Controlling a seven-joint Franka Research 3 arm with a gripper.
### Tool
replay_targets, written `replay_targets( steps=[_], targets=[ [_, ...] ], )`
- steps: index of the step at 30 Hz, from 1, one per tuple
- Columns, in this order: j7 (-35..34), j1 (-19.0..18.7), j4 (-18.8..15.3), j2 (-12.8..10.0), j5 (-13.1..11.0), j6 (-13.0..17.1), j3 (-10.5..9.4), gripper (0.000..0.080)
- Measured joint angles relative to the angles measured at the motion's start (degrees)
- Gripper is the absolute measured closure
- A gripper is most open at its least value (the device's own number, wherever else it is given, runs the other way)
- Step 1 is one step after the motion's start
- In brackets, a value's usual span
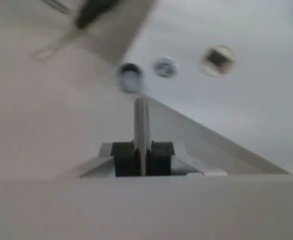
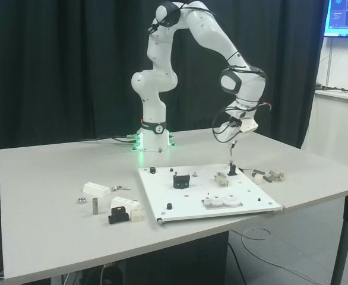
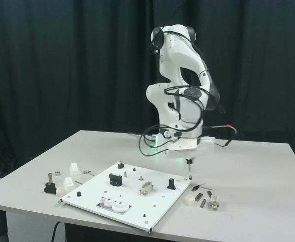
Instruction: Place round peg 2.
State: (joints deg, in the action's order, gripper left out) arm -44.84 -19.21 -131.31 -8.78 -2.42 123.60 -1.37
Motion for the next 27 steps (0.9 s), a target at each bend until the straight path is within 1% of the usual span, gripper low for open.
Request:
replay_targets(
  steps=[6, 12, 17, 27],
  targets=[
    [-3.6, -2.4, 0.7, -0.3, -0.8, 1.2, -1.29, 0.0735],
    [-5.7, -4.8, 2.0, -1.5, -1.6, 2.4, -1.9, 0.0735],
    [-6.7, -6.4, 3.5, -3.3, -1.7, 3.3, -1.93, 0.0735],
    [-6.4, -7.7, 7.5, -7.8, -1.7, 3.5, -1.94, 0.0735]
  ],
)
